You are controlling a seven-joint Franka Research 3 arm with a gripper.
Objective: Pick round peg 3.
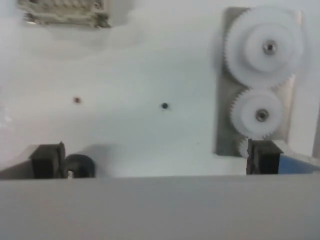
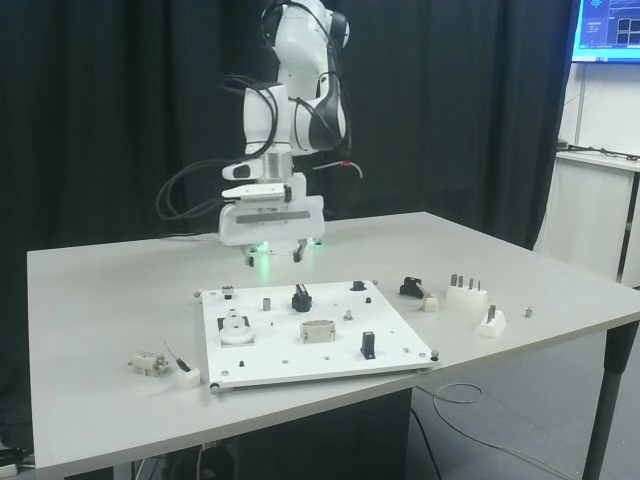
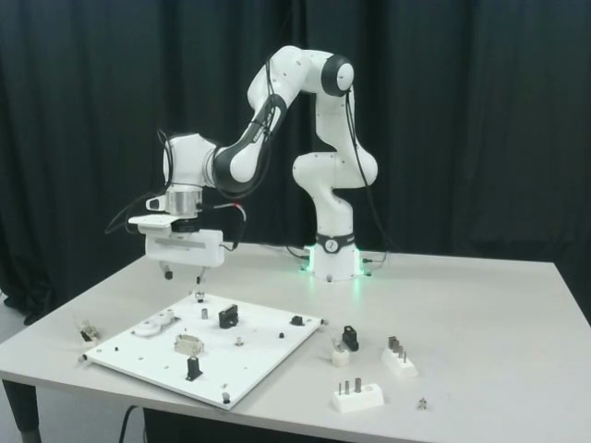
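Your claw (image 2: 273, 257) hangs with its two fingers spread wide and nothing between them, above the white board's (image 2: 395, 355) back corner, the one farthest from the two peg stands. Just below it a short grey peg (image 2: 228, 291) stands upright in the board right at that corner, and I take it to be round peg 3, though no number shows anywhere and two more short pegs (image 2: 268, 301) stand further along the board. Expect it to be light, stiff and smooth: a round metal shank that can roll or slip between flat pads, so close squarely across its upper part, centred, and lift straight up so that it does not bind in its hole. How tight it sits in that hole you cannot judge from here. In the wrist view a wide grey bar hides much of the ground under the claw, and only a dark rounded shape (image 1: 80, 166) beside one black fingertip (image 1: 47, 160) may be the peg; it is too cut off to be sure. The white gears (image 1: 265, 47) on their grey plate show plainly there, and a plug housing (image 1: 65, 12) is cut off at the picture's edge.
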